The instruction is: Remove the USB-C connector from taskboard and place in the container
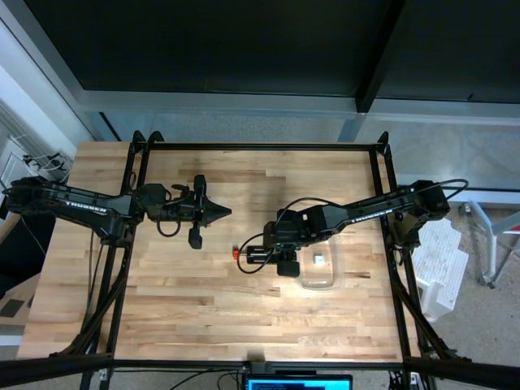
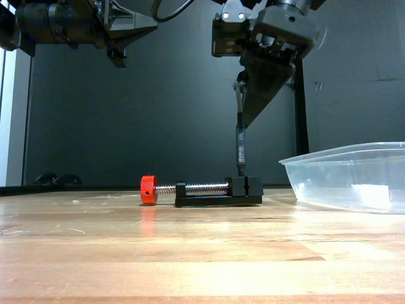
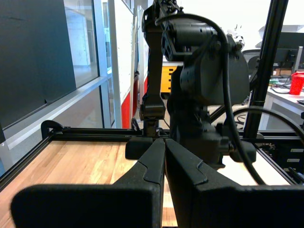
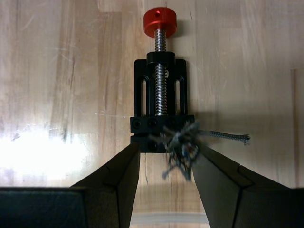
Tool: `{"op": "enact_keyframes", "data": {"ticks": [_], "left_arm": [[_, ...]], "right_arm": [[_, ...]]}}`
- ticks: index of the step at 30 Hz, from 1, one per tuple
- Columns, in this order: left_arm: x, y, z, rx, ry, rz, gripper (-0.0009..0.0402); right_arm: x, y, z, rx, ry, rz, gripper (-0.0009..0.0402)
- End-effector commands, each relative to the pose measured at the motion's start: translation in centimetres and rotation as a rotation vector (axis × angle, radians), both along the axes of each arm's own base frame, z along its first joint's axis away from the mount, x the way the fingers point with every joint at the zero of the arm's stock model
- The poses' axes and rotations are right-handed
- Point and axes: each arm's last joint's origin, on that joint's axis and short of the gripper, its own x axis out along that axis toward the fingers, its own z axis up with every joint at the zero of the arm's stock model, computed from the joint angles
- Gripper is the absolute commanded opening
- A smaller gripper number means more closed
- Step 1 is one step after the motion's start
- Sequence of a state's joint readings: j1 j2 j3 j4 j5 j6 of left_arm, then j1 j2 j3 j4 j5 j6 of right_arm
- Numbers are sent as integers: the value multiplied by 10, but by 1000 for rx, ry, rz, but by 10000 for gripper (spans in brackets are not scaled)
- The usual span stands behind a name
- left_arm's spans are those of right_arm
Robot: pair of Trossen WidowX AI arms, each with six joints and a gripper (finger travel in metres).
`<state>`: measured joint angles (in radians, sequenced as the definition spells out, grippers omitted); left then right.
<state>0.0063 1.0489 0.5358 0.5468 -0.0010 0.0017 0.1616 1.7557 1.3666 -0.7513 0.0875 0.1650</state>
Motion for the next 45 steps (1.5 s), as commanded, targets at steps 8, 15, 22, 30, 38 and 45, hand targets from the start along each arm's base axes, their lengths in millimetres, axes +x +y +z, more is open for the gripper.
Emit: {"op": "enact_keyframes", "data": {"ticks": [8,15,22,30,38,45], "left_arm": [[0,0,0,0,-1,0,0],[0,0,0,0,0,0,0],[0,0,0,0,0,0,0],[0,0,0,0,0,0,0],[0,0,0,0,0,0,0],[0,0,0,0,0,0,0]], "right_arm": [[5,0,-9,-27,7,12,135],[6,1,-12,-35,11,32,119],[7,1,-12,-36,8,40,97],[7,1,-12,-23,4,62,45],[7,0,-12,-29,4,61,-2],[7,0,-12,-32,3,65,0]]}}
